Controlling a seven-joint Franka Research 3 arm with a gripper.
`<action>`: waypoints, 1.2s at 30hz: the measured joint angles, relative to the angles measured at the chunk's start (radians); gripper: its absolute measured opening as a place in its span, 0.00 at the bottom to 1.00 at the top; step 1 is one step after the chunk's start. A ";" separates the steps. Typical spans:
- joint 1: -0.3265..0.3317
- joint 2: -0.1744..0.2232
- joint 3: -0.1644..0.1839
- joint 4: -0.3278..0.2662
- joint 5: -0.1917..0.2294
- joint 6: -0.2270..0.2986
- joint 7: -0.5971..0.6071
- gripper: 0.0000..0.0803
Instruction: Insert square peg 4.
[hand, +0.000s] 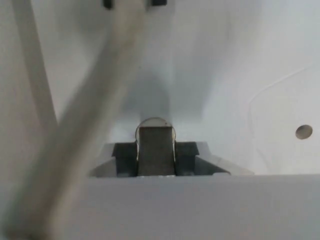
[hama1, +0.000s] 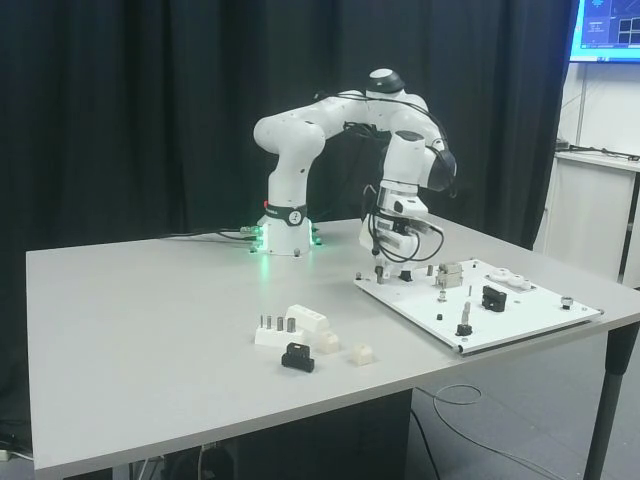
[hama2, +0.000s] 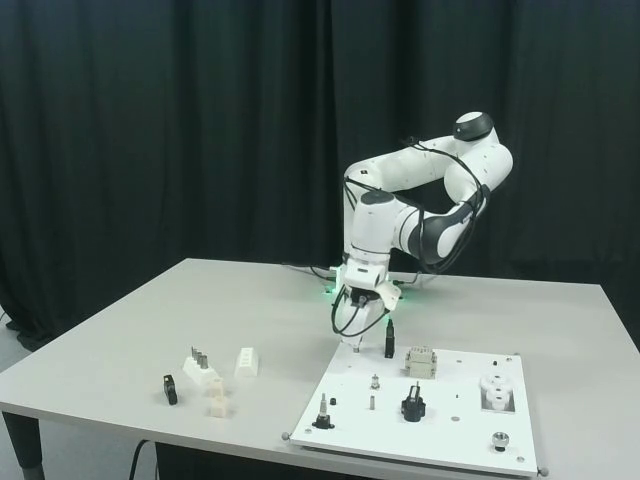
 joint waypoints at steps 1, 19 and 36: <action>0.000 0.000 0.001 0.000 0.000 0.001 -0.005 0.19; 0.002 0.000 0.003 0.001 0.001 0.003 -0.041 0.19; 0.010 0.000 -0.049 0.001 -0.087 -0.045 0.007 0.87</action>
